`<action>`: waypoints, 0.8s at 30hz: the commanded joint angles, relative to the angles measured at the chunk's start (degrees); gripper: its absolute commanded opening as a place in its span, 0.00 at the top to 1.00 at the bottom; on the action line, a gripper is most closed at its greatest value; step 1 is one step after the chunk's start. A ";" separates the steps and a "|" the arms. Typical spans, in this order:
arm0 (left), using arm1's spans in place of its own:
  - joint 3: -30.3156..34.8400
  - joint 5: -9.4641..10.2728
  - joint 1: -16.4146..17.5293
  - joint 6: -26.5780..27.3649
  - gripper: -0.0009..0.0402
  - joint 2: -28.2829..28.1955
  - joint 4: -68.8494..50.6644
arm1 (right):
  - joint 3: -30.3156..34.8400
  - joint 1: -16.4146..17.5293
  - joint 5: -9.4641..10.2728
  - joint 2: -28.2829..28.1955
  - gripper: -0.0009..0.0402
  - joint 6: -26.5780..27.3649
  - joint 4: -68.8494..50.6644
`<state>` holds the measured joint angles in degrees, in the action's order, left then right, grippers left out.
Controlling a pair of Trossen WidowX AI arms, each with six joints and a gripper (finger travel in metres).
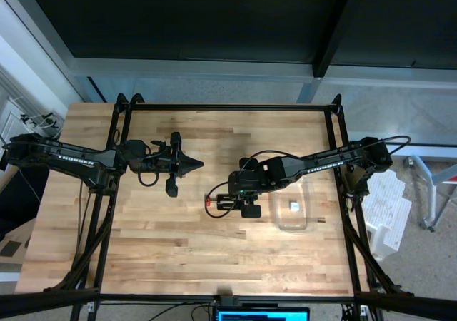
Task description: Remove the USB-C connector from taskboard and place in the container
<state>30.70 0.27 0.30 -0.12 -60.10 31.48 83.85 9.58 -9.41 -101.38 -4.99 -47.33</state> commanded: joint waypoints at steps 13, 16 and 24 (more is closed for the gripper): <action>0.00 -0.02 0.02 0.00 0.98 -0.02 0.02 | 1.68 0.22 0.48 0.11 0.98 -0.28 -2.08; 0.00 -0.02 0.02 0.00 0.98 -0.02 -0.09 | 1.68 0.68 0.48 0.72 0.98 -0.57 -3.06; 0.00 -0.02 0.02 0.00 0.98 0.00 -0.07 | -1.77 2.12 0.46 5.66 0.98 -2.54 -3.63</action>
